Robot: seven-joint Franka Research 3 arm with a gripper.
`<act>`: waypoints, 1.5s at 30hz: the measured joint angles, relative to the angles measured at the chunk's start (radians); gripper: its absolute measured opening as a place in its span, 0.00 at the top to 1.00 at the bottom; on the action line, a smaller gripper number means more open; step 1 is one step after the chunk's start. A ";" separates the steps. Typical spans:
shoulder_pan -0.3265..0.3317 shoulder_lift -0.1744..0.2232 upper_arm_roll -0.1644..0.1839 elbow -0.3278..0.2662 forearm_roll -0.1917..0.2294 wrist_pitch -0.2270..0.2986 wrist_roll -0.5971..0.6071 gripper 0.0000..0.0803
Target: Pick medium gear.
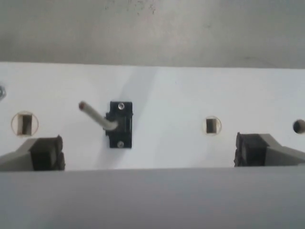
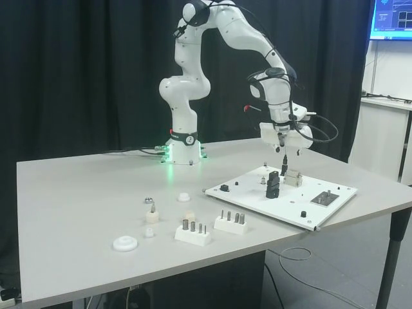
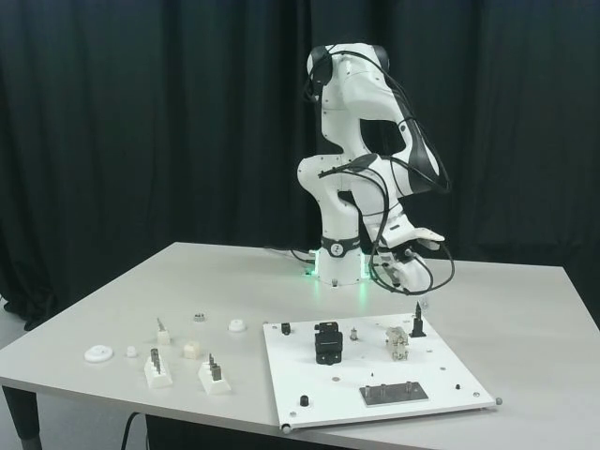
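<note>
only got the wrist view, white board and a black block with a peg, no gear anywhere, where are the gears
observer: Not on the flat white board. Loose white round parts lie on the grey table beside the board, well away from the tool.
operator: how many round ones
observer: Three look gear-like: a wide white disc, a middling white round part and a tiny white round part. I cannot make out teeth.
operator: where am i now
observer: The tool hangs above a small black post near the board's edge, touching nothing.
</note>
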 joint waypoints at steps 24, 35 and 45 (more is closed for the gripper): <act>-0.006 -0.036 -0.045 0.046 -0.118 -0.045 0.128 0.00; -0.020 -0.033 -0.099 0.105 -0.149 -0.098 0.176 0.00; -0.056 -0.008 -0.148 0.182 -0.210 -0.129 0.311 0.00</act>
